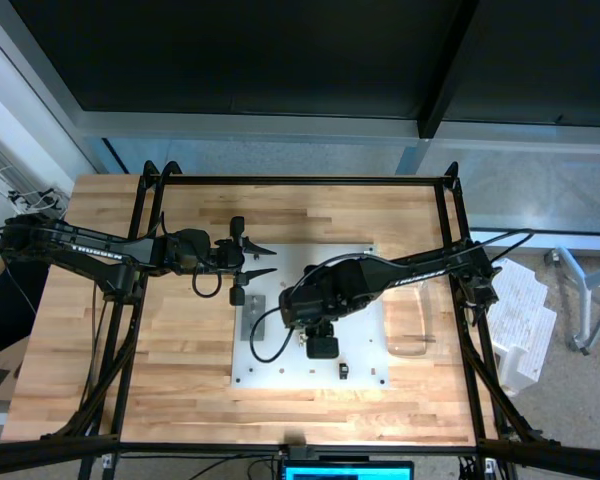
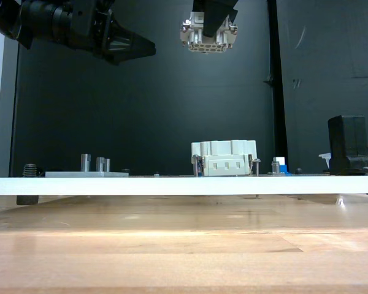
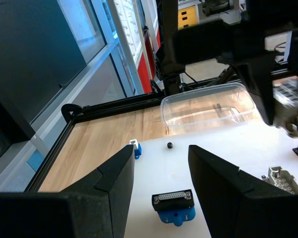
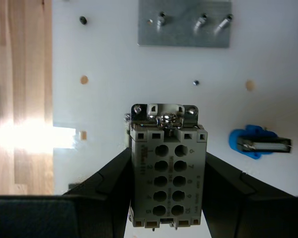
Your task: Pick the HAN10E connector and install on the hub
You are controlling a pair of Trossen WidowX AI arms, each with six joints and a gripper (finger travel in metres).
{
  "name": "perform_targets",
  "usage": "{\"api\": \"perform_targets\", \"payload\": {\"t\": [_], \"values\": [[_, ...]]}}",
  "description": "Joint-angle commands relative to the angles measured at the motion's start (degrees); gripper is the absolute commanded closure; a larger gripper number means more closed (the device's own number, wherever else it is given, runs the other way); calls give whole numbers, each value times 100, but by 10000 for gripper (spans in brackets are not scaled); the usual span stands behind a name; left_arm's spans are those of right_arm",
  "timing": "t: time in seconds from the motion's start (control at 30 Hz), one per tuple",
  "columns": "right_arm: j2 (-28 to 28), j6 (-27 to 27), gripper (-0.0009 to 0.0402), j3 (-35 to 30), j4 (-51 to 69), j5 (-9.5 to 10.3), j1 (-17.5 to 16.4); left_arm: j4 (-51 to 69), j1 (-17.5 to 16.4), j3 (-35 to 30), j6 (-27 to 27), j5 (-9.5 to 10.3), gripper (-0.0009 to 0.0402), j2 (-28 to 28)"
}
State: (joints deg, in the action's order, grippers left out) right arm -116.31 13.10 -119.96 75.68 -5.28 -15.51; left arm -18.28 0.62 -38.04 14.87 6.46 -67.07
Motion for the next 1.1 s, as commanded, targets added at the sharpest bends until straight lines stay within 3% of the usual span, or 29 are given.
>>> {"api": "perform_targets", "payload": {"t": [0.03, 1.1], "values": [[-142, 46, 274, 31, -37, -129, -79, -2, -2, -7, 2, -2, 245, -4], [-229, 245, 275, 1320, -1174, -120, -164, 0, -2, -7, 2, -4, 243, -4]]}}
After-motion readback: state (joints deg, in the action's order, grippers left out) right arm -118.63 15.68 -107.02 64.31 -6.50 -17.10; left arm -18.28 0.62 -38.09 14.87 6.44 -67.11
